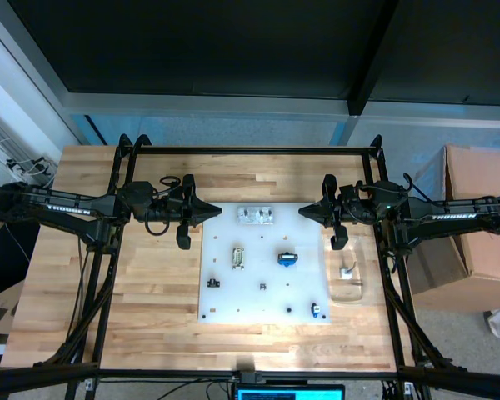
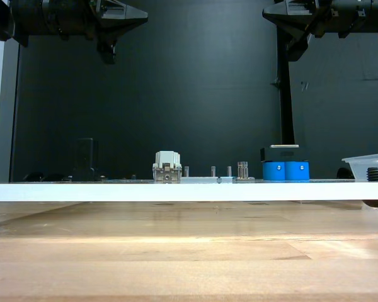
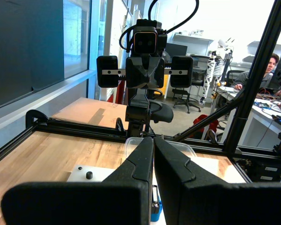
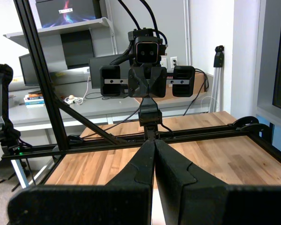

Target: Pick the RJ45 connector and install on the taskboard

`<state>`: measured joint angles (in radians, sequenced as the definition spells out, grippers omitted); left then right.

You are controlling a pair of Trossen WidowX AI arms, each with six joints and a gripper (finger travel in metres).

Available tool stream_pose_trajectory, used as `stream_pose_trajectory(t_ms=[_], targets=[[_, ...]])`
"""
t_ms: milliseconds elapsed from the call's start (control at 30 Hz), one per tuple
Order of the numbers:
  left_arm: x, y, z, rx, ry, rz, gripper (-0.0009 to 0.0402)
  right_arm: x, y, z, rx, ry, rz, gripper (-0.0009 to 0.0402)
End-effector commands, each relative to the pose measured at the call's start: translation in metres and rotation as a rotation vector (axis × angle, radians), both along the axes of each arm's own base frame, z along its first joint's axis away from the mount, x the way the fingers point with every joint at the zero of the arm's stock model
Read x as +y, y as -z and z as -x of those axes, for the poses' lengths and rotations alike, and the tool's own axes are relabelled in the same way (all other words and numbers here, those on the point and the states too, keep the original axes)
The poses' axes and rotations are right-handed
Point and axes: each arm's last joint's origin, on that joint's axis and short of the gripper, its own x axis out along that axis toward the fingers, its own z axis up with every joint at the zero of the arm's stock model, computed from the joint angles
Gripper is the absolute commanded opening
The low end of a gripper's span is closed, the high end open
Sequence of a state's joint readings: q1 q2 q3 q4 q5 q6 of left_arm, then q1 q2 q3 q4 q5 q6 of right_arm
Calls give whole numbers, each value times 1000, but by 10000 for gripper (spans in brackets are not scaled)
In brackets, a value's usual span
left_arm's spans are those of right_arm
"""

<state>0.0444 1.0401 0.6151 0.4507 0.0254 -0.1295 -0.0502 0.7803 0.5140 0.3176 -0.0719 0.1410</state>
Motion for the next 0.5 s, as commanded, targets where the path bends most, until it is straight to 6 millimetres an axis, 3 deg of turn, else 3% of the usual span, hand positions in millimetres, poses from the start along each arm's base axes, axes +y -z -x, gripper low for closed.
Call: stream_pose_trajectory(t_ms=[33,500], targets=[[0,0,0,0,0,0,0,0,3,0,30,0,-2,0],[0,0,0,0,0,0,0,0,3,0,30,-1,-11,0]])
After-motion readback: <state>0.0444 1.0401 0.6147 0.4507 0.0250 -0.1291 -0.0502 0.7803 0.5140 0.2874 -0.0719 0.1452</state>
